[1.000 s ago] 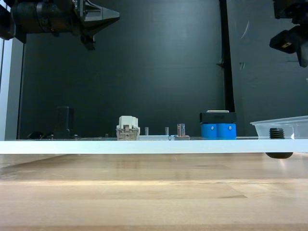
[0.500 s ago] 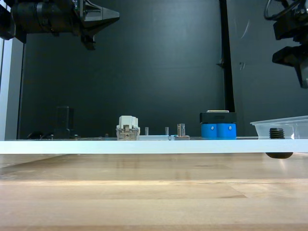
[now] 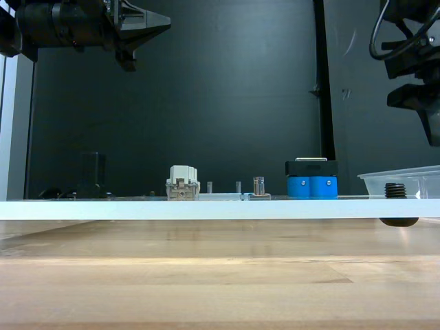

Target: Pick the RJ45 connector and install on taskboard

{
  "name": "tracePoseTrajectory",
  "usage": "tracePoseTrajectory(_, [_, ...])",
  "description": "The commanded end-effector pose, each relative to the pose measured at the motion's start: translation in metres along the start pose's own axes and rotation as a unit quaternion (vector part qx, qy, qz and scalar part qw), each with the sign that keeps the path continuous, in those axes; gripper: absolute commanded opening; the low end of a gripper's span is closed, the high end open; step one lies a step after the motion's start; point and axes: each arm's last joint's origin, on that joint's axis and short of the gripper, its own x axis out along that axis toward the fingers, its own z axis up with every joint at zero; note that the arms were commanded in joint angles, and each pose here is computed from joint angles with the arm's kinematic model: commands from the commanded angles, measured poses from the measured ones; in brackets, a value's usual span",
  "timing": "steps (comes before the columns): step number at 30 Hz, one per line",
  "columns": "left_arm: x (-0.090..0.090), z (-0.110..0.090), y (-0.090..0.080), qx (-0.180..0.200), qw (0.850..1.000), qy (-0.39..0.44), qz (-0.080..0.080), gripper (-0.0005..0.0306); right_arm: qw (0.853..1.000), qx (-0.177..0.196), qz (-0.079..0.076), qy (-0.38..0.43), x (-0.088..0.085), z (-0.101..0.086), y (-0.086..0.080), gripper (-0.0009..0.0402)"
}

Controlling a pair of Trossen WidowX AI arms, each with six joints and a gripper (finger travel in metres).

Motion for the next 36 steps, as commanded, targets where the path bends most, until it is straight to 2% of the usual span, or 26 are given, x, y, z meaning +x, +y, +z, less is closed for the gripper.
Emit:
tracePoseTrajectory(1, [0.000, 0.000, 0.000, 0.000, 1.000, 0.000, 0.000, 0.0000, 1.000, 0.003, 0.004, -0.003, 0.009, -0.001, 0.001, 0.0199])
tracePoseTrajectory(5, [0.000, 0.000, 0.000, 0.000, 1.000, 0.000, 0.000, 0.0000, 1.000, 0.004, 0.003, 0.006, 0.015, -0.002, 0.002, 0.0199])
tracePoseTrajectory(20, [0.000, 0.000, 0.000, 0.000, 1.000, 0.000, 0.000, 0.0000, 1.000, -0.004, 0.000, 0.005, 0.020, -0.001, 0.004, 0.0199])
tracePoseTrajectory(24, [0.000, 0.000, 0.000, 0.000, 1.000, 0.000, 0.000, 0.0000, 1.000, 0.013, 0.001, 0.000, 0.023, 0.002, 0.005, 0.0198])
tracePoseTrajectory(30, [0.000, 0.000, 0.000, 0.000, 1.000, 0.000, 0.000, 0.0000, 1.000, 0.020, -0.001, 0.007, 0.030, 0.000, 0.005, 0.0181])
tracePoseTrajectory(36, [0.000, 0.000, 0.000, 0.000, 1.000, 0.000, 0.000, 0.0000, 1.000, 0.020, -0.001, 0.008, 0.029, 0.000, 0.005, 0.0162])
